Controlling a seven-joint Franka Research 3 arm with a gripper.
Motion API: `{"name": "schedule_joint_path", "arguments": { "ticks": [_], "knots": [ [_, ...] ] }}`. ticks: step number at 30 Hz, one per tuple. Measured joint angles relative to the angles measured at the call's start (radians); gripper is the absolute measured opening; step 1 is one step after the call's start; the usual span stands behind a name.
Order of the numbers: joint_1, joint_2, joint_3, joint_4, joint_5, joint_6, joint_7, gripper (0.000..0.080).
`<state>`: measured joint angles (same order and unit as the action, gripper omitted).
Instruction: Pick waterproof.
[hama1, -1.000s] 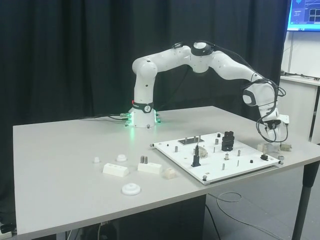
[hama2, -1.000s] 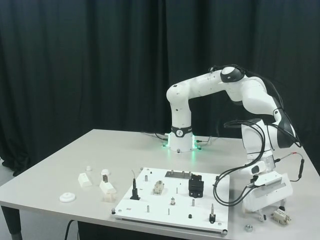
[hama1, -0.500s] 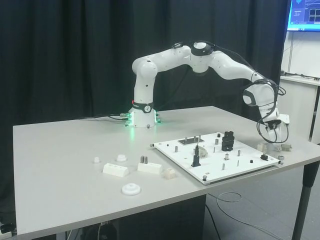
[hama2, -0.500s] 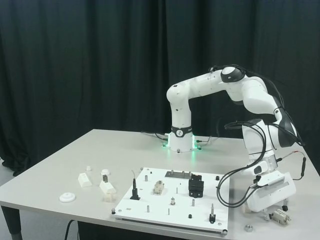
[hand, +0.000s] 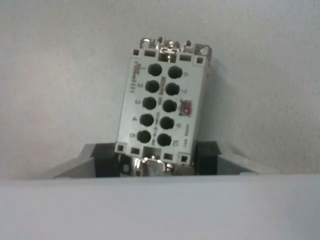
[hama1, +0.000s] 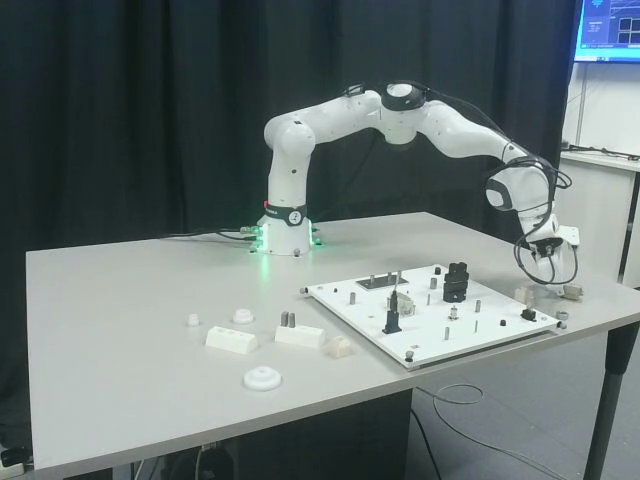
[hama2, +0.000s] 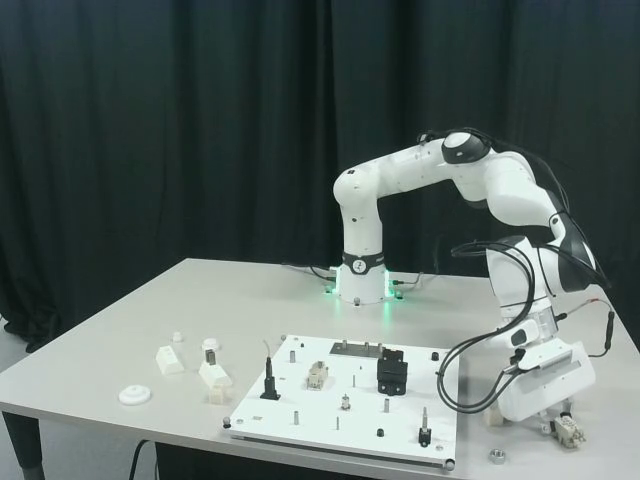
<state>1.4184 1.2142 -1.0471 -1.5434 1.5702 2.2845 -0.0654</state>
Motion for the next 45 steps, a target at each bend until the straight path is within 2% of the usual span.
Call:
{"name": "schedule_joint_path", "arguments": {
  "ticks": [15, 26, 36, 45],
  "knots": [
    [0.000, -0.019, -0.016, -0.022, 0.000, -0.011, 0.005, 0.0325],
    [0.012, -0.050, -0.057, -0.055, -0.009, -0.085, 0.005, 0.0324],
    [0.034, -0.054, -0.103, -0.070, -0.015, -0.152, 0.020, 0.0324],
    [0.057, -0.054, -0.135, -0.083, -0.030, -0.181, 0.047, 0.0324]
  ]
}}
